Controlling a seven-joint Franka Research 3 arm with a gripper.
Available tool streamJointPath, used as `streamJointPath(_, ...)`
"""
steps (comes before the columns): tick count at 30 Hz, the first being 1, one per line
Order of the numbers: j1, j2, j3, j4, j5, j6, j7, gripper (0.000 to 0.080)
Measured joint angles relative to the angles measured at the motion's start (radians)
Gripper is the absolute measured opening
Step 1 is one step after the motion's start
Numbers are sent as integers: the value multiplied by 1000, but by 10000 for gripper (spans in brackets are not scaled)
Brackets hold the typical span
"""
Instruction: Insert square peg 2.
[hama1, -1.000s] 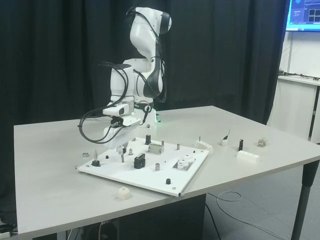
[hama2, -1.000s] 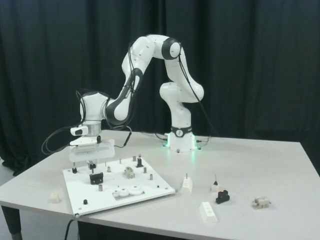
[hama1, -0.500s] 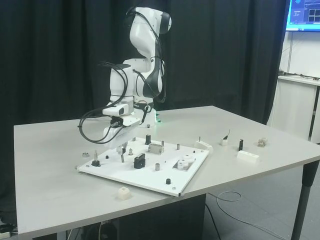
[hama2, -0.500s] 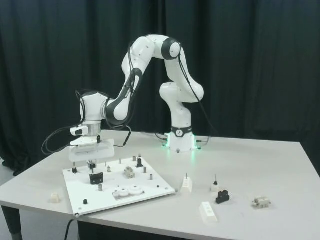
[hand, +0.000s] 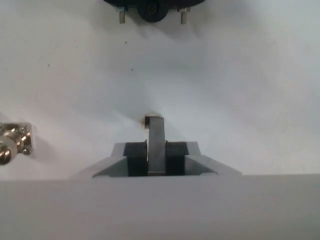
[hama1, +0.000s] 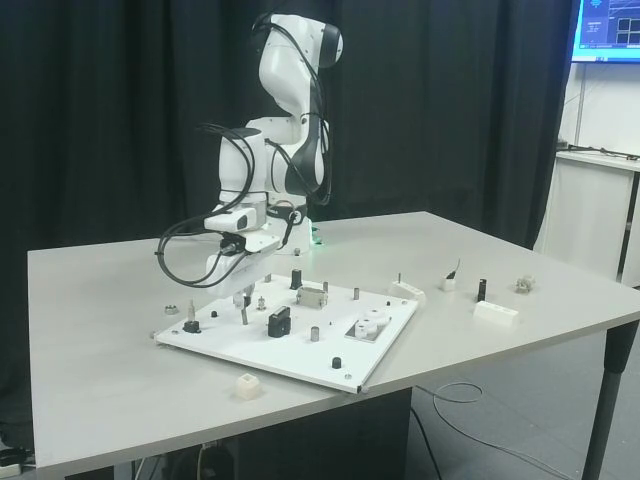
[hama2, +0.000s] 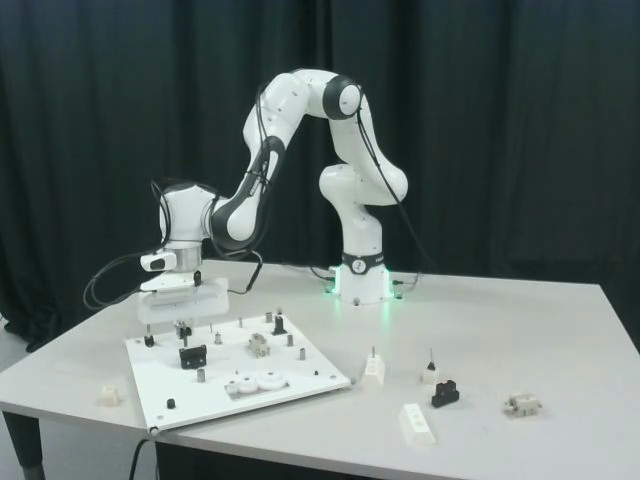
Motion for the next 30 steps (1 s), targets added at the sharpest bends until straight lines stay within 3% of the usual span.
streamJointPath(30, 0, 1, 0, 0, 0, -7, 0, 71)
